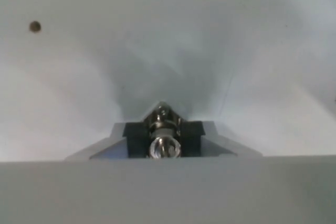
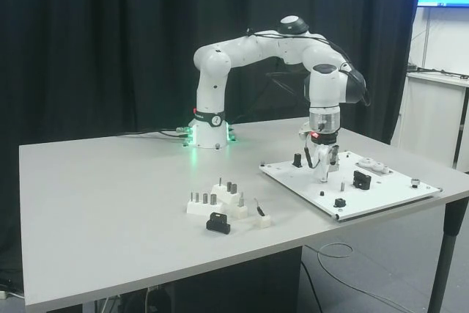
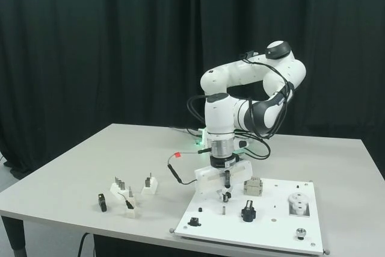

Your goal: Insert BNC.

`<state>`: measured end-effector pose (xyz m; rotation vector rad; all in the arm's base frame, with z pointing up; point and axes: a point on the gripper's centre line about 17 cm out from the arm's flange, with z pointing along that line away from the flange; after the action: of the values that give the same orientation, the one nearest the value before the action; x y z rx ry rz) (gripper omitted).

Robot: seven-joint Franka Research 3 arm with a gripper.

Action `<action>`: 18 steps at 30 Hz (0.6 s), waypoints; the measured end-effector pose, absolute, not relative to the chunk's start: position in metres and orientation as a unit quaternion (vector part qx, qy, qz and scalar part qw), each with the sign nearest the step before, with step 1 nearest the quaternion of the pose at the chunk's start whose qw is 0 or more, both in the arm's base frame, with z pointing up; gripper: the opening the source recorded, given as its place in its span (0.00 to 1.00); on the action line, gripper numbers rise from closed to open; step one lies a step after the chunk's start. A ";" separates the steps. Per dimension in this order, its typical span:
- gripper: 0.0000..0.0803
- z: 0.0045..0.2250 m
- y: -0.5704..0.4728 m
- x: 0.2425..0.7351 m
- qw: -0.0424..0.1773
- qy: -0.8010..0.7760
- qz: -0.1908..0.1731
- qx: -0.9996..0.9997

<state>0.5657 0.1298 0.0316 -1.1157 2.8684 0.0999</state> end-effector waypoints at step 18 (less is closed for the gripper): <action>0.78 0.045 0.109 0.567 0.042 0.934 0.019 -0.355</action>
<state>0.5672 0.1086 0.0450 -1.0857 2.8584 0.0590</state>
